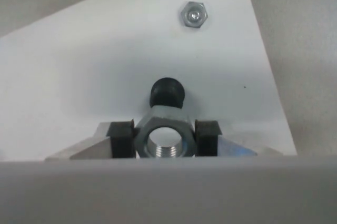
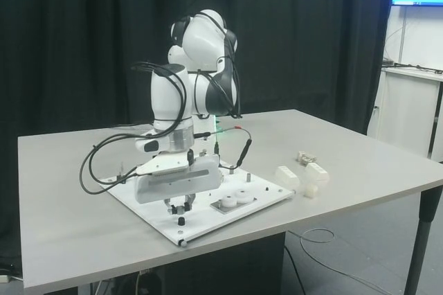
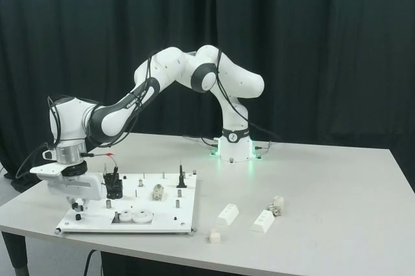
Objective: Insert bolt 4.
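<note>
Gripping a grey metal hex-headed bolt (image 1: 165,139) between its black pads (image 1: 120,138), the pincer (image 1: 164,141) hangs low over the white assembly board (image 1: 105,66), near its corner. A tilted bolt could jam or cross-thread on entry. The bolt's shank and its target hole are hidden; a black round knob (image 1: 167,92) sits just beyond.

Threaded metal nut (image 1: 165,141) — matt board (image 1: 105,77)
</note>
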